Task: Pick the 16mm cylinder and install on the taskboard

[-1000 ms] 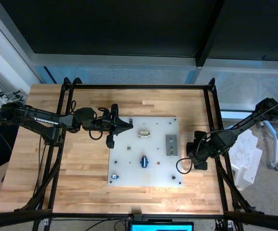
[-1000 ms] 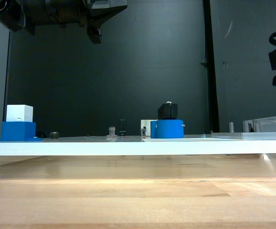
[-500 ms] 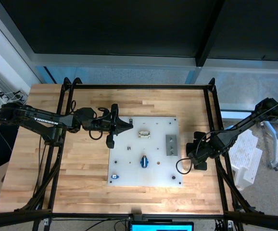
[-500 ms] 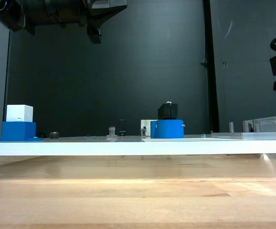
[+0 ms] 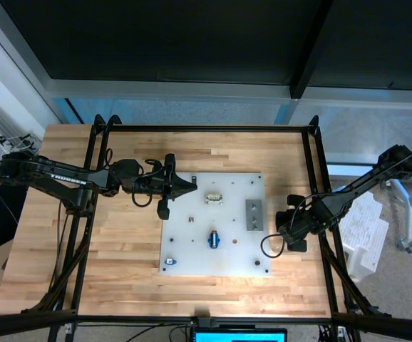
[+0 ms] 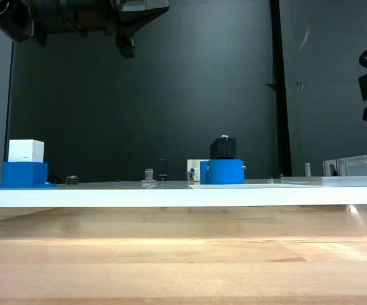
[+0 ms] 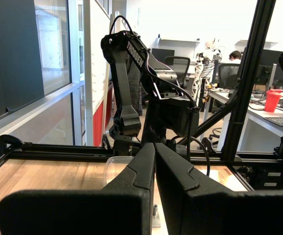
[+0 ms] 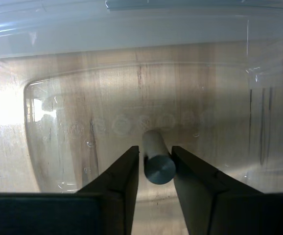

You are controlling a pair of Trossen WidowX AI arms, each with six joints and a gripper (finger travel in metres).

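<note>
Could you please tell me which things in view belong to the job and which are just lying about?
Belong to the job: 16mm cylinder, gripped by the right gripper over the clear tray; taskboard.
Lying about: grey block, blue fitting and beige connector on the board; left gripper, shut, raised over the board's far-left corner.
</note>
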